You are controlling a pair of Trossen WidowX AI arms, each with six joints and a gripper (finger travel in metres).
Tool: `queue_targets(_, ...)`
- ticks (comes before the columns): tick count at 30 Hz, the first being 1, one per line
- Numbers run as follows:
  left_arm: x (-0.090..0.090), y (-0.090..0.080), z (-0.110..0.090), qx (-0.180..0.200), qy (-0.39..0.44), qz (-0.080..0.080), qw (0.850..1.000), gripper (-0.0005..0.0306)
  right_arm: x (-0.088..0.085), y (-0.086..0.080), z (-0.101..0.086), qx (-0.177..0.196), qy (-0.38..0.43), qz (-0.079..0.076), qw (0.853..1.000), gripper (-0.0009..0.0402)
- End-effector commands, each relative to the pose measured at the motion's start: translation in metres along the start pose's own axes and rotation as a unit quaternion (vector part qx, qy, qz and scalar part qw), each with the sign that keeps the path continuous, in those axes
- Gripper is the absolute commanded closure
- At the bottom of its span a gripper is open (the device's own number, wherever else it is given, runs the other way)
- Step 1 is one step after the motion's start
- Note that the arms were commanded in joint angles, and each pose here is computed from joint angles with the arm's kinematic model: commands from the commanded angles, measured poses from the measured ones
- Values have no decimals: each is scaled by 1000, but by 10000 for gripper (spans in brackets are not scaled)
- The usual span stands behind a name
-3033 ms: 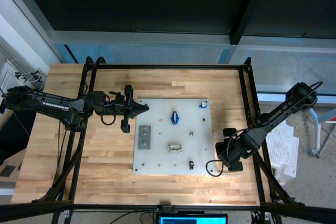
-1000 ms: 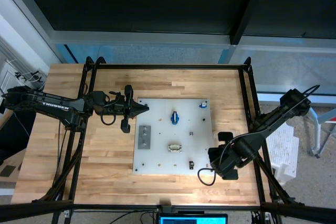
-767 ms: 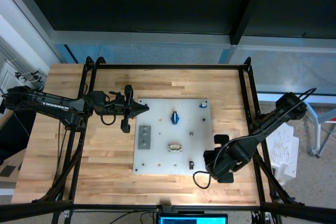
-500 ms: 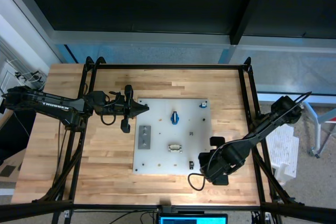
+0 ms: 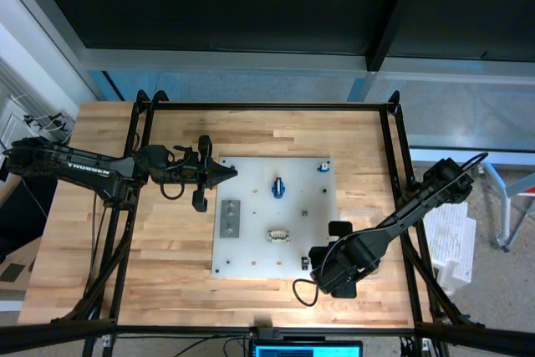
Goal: Pick the 16mm bar and install on taskboard
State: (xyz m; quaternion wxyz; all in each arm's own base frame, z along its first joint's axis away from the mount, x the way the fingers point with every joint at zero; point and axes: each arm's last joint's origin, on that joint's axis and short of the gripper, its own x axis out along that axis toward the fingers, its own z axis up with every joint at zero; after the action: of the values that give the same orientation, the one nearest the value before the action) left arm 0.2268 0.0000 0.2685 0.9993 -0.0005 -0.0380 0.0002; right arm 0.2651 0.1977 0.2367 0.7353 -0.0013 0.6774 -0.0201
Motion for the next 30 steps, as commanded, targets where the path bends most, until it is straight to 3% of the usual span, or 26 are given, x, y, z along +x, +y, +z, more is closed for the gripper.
queue_targets(1,0,0,0,0,0,0,1000,300,3,0,1,2,1,-1,1000,381)
queue_targets(6,0,0,0,0,0,0,1000,300,9,2,5,4,8,6,1000,381)
queue_targets(30,0,0,0,0,0,0,1000,300,23,-1,6,7,9,8,1000,381)
